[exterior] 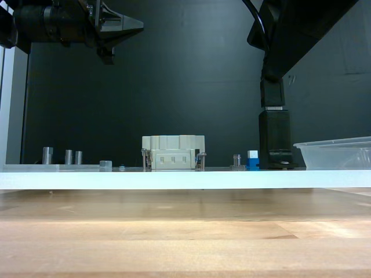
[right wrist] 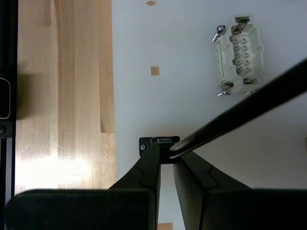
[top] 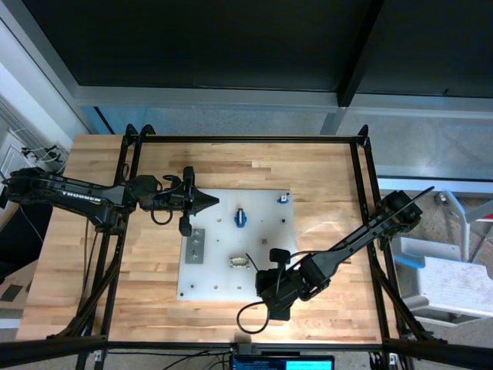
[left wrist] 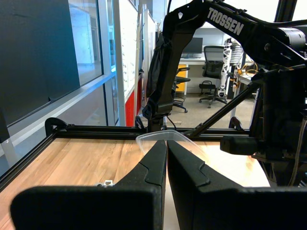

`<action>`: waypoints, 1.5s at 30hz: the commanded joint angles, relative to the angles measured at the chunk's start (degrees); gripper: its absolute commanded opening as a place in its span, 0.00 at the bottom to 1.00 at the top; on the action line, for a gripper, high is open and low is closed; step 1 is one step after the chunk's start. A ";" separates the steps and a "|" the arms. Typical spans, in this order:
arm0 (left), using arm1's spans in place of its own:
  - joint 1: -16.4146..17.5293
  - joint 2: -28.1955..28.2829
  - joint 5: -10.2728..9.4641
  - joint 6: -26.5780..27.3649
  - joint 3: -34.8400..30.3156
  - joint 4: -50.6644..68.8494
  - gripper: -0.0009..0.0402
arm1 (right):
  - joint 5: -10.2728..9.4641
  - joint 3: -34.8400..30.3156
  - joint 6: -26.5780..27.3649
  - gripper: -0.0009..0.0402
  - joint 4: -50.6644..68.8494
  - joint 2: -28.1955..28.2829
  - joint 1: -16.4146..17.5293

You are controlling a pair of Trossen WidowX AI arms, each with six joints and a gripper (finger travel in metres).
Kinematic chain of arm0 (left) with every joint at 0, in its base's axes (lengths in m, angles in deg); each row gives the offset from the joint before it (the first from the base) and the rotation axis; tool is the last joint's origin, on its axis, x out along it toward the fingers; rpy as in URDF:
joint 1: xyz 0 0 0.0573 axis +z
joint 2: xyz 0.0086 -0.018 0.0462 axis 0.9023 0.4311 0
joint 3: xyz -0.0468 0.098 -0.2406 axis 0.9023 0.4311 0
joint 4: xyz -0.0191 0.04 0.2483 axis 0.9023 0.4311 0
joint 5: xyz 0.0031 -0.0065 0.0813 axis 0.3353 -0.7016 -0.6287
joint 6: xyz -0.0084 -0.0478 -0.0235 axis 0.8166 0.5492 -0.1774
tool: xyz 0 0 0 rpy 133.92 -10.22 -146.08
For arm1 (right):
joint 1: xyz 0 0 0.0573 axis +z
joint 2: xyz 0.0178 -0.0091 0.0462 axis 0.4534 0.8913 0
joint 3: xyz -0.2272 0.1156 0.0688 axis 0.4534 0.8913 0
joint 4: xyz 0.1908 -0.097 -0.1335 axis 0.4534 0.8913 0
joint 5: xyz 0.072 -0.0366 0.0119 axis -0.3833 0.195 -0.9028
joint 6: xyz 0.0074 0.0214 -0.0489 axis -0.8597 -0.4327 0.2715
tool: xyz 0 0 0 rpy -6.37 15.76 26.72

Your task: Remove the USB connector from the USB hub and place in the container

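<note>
Where the right gripper [right wrist: 167, 151] meets the board: fingers closed on the plug end of the USB connector [right wrist: 230, 115]; in the low view the arm comes down almost upright, right of centre, its tip at board level
USB connector: thin black lead at the lower centre of the high view; one end sits at the USB hub [right wrist: 146, 142] and is judged not yet withdrawn, the rest slants up and away, passing just beside the cream multi-pin connector [right wrist: 240, 52]
left gripper [left wrist: 166, 143]: fingers pressed together, holding nothing; hangs high over the upper left edge of the white task board [top: 208, 281] in the high view, well apart from the work
container [exterior: 335, 152]: clear tub on the wooden table [top: 115, 270], just right of the board, at the right of the low view, near the right gripper
risk, pull direction: a pull off the socket's axis would likely bind the plug or drag the hub
risk, grip: the hold is narrow and at the fingertips, so the plug may slip as it comes free
risk, trailing lead: the loose end could catch on the multi-pin connector
risk, release: the tub looks light and is hard to see; a lead let go at its rim may hang over the wall or fall to the wood
</note>
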 commanded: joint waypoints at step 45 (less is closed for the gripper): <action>0.00 0.02 0.02 0.00 -0.02 -0.02 0.02 | -3.63 -6.10 3.56 0.02 5.20 3.56 -1.01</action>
